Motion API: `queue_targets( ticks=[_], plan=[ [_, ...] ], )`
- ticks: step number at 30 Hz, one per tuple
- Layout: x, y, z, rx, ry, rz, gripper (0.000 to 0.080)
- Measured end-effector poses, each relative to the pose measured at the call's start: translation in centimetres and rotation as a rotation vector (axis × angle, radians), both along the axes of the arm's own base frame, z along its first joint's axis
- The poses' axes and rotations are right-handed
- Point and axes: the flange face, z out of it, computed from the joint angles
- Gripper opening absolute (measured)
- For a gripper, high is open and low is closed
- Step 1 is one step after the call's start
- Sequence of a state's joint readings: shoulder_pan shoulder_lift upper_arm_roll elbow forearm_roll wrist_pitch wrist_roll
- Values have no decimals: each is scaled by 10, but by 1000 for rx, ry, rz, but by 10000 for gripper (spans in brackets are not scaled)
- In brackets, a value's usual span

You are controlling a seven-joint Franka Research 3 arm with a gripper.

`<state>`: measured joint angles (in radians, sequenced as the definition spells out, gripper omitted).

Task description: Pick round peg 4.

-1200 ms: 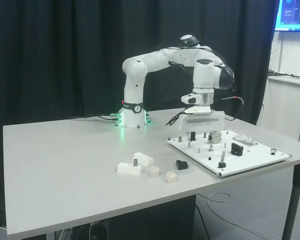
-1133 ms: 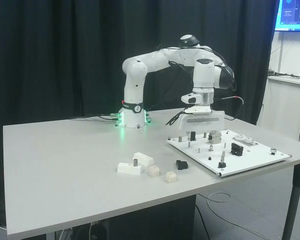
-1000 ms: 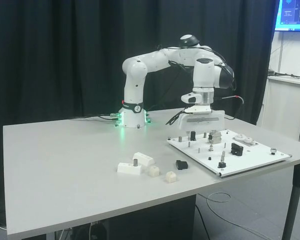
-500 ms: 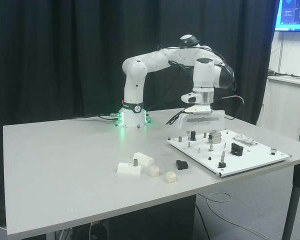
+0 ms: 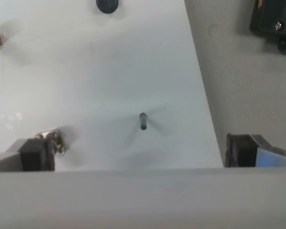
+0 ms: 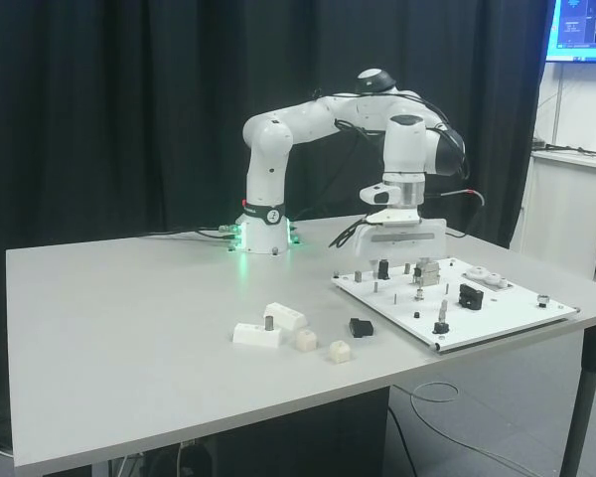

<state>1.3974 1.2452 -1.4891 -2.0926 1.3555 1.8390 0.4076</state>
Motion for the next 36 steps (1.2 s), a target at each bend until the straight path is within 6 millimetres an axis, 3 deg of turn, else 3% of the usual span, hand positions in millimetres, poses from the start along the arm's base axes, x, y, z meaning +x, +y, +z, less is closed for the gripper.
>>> queue_targets(
  ticks=[22, 36],
  plan=[
    [5, -20, 18, -51, -41, -22, 800],
    [8, -66, 33, -70, -67, -26, 800]
  ],
)
